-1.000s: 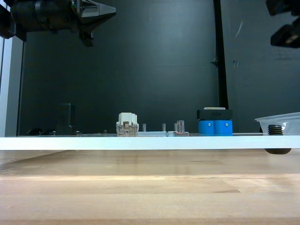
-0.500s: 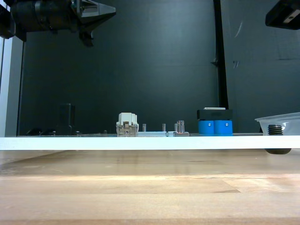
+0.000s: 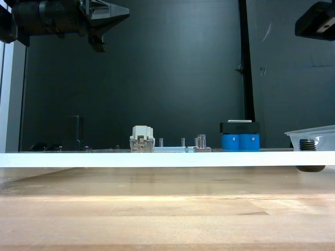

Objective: Pick the RJ45 connector and install on taskboard

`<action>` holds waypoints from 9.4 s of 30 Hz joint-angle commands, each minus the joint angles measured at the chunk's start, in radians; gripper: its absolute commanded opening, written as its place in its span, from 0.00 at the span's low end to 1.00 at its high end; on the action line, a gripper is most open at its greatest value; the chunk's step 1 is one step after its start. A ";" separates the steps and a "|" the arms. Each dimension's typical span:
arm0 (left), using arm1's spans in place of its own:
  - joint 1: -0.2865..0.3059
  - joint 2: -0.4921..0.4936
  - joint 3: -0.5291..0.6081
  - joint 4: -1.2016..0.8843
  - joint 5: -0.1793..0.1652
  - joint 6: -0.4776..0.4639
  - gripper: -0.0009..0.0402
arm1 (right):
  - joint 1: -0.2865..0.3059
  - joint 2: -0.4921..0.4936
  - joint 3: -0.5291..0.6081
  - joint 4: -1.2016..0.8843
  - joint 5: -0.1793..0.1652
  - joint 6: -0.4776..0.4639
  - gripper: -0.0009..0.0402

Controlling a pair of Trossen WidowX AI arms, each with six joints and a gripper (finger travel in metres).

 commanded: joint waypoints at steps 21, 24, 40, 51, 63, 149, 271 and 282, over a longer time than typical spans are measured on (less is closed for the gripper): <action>0.000 0.000 0.000 0.000 0.000 0.000 0.02 | 0.004 0.074 0.011 0.037 0.001 -0.053 0.02; 0.000 0.000 0.000 0.000 0.000 0.000 0.02 | 0.003 0.074 0.011 0.038 0.009 -0.056 0.02; 0.000 0.000 0.000 0.000 0.000 0.000 0.02 | 0.002 0.092 0.009 0.041 0.001 -0.068 0.02; 0.000 0.000 0.000 0.000 0.000 0.000 0.02 | 0.001 0.092 0.009 0.037 0.001 -0.069 0.02; 0.000 0.000 0.000 0.000 0.000 0.000 0.02 | 0.002 0.092 -0.026 0.072 0.002 -0.070 0.02; 0.000 0.000 0.000 0.000 0.000 0.000 0.02 | -0.154 -0.129 0.076 -0.156 0.010 -0.168 0.33; 0.000 0.000 0.000 0.000 0.000 0.000 0.02 | -0.679 -0.714 -0.793 1.513 -0.018 -0.506 0.02; 0.000 0.000 0.000 0.000 0.000 0.000 0.02 | -0.679 -0.714 -0.793 1.513 -0.018 -0.506 0.02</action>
